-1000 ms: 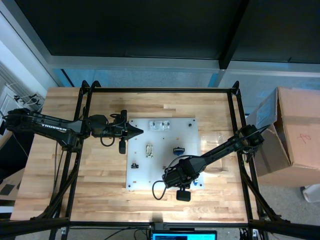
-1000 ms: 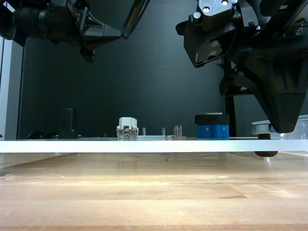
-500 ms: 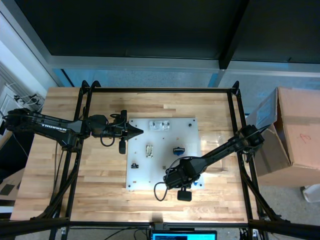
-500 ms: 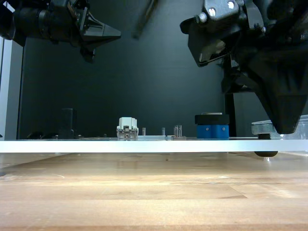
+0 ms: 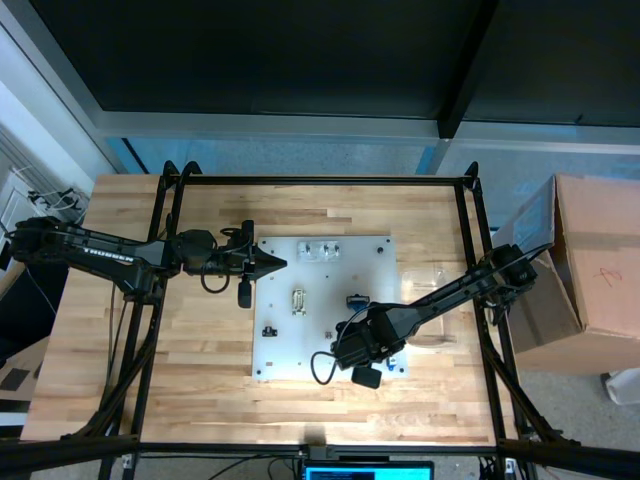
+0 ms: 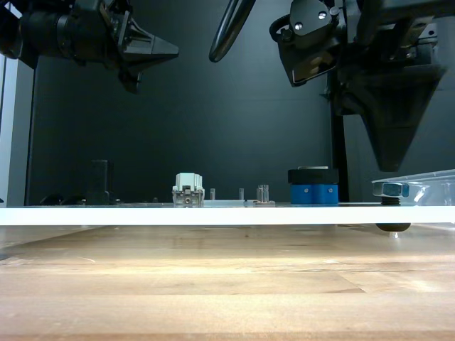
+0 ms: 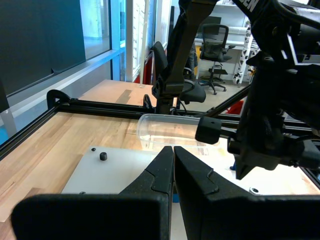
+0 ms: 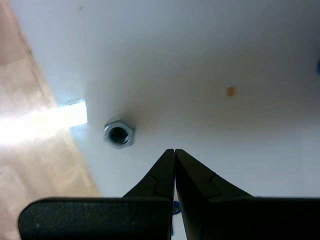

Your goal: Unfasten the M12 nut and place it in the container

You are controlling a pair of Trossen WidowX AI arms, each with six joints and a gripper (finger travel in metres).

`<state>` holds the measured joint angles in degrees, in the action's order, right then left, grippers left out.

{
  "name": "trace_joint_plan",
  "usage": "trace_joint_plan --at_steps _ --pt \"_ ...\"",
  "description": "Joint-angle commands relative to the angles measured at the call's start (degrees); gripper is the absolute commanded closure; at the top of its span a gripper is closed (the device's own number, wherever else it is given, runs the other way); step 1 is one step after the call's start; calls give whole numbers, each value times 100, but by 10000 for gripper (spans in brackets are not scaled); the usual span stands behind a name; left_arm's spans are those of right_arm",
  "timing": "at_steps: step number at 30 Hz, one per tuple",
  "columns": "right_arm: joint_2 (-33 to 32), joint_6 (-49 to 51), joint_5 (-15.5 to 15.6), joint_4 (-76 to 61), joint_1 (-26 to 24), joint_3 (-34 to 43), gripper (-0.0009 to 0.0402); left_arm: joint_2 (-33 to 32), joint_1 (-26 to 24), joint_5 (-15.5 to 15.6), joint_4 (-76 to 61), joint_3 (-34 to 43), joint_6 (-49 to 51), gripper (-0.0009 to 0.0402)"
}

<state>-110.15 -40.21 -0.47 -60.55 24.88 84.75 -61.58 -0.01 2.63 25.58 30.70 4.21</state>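
A pale wooden counter (image 5: 200, 400) framed by black rails carries the white board (image 5: 300, 330), with a dark wall behind.

The M12 nut (image 6: 390, 189) sits on its stud near the board's near right edge. In the low view the silver hexagon rides on top of the black stud, a little of which shows beneath it. It seems to lie against the clear container (image 6: 434, 186) only because that stands behind it. The right wrist view shows the nut (image 8: 119, 134) flat and level on the board, its hole dark. It is not held and not in the container.

Directly above it hangs the right claw (image 6: 389, 168), clear of the nut with open air between. Its fingers are pressed together to a point with nothing between them, and in its own camera the right claw (image 8: 174, 151) sits just beside the nut rather than over it.

The container (image 5: 430, 290) lies on the counter just off the board's right edge. A blue block (image 6: 313, 193) stands mid-board, to the left of the nut in the low view.

The left claw (image 6: 174, 50) hovers high over the board's far left edge. Its fingers are closed too, and it holds nothing, as the left wrist view shows (image 7: 173, 148).

The step in hand looks like unfastening, caught between grips. The next move would call for spreading the right fingers, centring them over the hexagon, coming down around its flats and closing. After that the nut can be turned off or lifted.
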Motion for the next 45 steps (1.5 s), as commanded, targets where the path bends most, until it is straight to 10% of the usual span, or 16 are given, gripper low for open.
trace_joint_plan --at_steps 1,9,30,45 --pt "59 -66 131 11 11 42 393 0 0 -2 26 0 -2 393" --pt "90 -2177 227 -28 -57 251 377 -2 0 -2 2 2 -2 393" --pt "-295 -4489 396 57 -105 485 163 -2 0 -2 0 0 -2 393" --pt "-660 -4651 505 474 -101 387 191 -2 0 -2 4 0 -2 393"
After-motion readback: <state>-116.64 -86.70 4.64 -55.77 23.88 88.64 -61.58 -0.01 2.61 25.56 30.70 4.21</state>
